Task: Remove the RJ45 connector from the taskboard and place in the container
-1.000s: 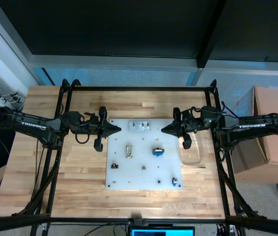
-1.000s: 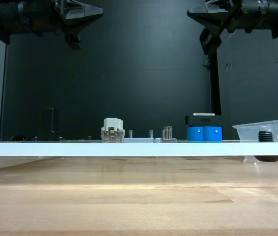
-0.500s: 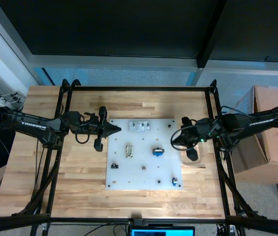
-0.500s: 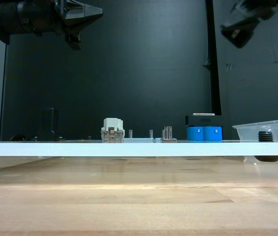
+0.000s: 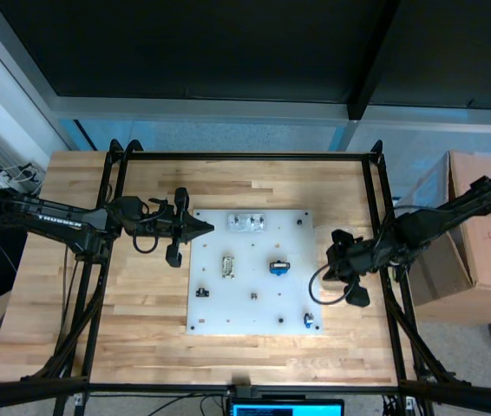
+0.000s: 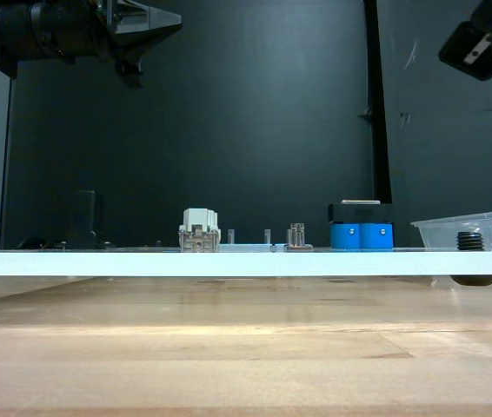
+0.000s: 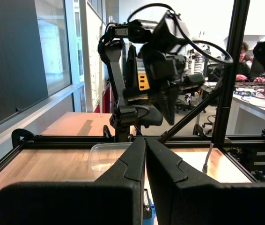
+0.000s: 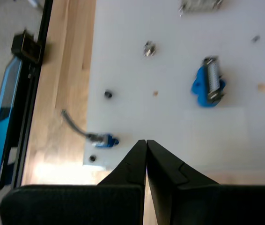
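Note:
The RJ45 connector (image 5: 312, 321) sits in a small blue holder near the front right corner of the white taskboard (image 5: 228, 312). In the right wrist view the RJ45 connector (image 8: 105, 139) has a short grey cable curving off the board's edge; how deep it sits I cannot tell. My right gripper (image 5: 331, 265) is shut and empty, tilted down above the board's right edge, behind the connector and clear of it. Its fingertips (image 8: 142, 146) touch. My left gripper (image 5: 210, 227) hovers shut and empty over the board's left rear, high up in the low view (image 6: 176, 19).
A clear plastic container (image 6: 476, 228) stands on the table right of the board, partly under my right arm. The board also carries a white connector (image 5: 227, 266), a blue block (image 5: 279, 267), a metal part (image 5: 248, 224) and small fittings. A cardboard box (image 5: 480, 234) stands beyond the table's right edge.
My right arm has swung from level over the board's rear right toward the near side and tilted down. The left arm and the connector have not moved.

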Motion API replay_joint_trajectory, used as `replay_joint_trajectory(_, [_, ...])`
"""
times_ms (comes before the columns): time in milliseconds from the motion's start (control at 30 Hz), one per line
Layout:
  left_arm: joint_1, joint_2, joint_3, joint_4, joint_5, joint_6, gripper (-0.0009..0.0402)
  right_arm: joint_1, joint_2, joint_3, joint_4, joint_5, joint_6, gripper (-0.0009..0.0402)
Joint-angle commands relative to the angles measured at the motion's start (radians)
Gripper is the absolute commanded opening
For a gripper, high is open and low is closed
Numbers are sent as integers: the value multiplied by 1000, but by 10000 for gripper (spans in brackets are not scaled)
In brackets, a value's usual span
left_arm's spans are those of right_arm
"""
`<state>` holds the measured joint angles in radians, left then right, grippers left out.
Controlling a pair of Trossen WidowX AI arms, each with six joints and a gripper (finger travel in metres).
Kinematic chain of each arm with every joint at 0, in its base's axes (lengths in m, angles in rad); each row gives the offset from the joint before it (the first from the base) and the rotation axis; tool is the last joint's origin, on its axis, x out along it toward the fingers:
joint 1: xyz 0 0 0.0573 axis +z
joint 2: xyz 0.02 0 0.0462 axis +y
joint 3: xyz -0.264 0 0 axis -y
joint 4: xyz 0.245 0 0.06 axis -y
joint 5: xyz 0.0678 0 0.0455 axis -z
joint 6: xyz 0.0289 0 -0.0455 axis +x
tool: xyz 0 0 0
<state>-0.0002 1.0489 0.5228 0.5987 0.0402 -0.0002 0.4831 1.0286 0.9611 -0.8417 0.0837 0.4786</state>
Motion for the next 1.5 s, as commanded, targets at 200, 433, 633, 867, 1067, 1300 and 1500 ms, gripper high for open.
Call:
replay_joint_trajectory(200, [0, 0, 0, 0, 0, 0, 0, 131, 120, 77, -102, -10, 83, 0])
replay_joint_trajectory(433, [0, 0, 0, 0, 0, 0, 0, 165, 235, 226, -250, -112, 83, 0])
replay_joint_trajectory(633, [0, 0, 0, 0, 0, 0, 0, 172, 309, 314, -306, -110, 56, 0])
replay_joint_trajectory(867, [0, 0, 0, 0, 0, 0, 0, 173, 346, 322, -294, -102, 56, 0])
replay_joint_trajectory(1067, [0, 0, 0, 0, 0, 0, 0, 174, 375, 321, -295, -36, 82, 1])
replay_joint_trajectory(1300, [0, 0, 0, 0, 0, 0, 0, 173, 425, 321, -291, -22, 95, 72])
replay_joint_trajectory(1500, [0, 0, 0, 0, 0, 0, 0, 172, 470, 321, -249, -16, 93, 163])
